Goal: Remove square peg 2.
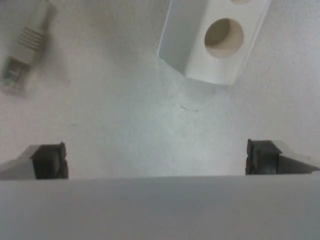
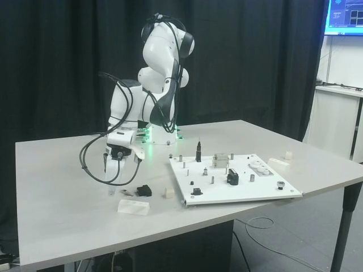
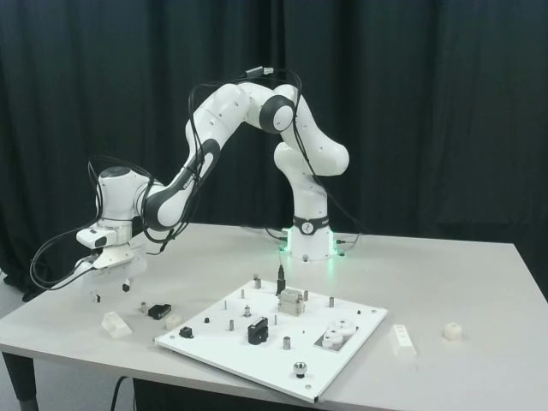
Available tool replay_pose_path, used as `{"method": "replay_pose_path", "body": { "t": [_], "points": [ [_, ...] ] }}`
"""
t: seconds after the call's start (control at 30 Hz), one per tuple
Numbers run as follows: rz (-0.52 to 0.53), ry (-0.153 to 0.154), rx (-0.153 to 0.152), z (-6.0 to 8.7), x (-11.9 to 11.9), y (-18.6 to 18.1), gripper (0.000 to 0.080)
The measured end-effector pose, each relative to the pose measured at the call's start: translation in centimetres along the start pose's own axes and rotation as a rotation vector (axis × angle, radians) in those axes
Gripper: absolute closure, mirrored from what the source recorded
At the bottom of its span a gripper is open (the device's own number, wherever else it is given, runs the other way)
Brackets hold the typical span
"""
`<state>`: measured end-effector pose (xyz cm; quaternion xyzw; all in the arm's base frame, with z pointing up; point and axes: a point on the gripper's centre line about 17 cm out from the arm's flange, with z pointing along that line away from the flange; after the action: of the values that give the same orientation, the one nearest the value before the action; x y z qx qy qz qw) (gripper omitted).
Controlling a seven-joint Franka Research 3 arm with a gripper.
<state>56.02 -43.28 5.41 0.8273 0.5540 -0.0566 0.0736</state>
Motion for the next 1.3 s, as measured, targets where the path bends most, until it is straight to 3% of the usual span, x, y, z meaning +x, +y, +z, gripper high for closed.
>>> {"method": "replay_pose_path", "body": {
  "t": [1.3],
  "points": [
    [0.011,0.008,-0.010,-0.29,0.10,0.43,0.0003]
  ]
}}
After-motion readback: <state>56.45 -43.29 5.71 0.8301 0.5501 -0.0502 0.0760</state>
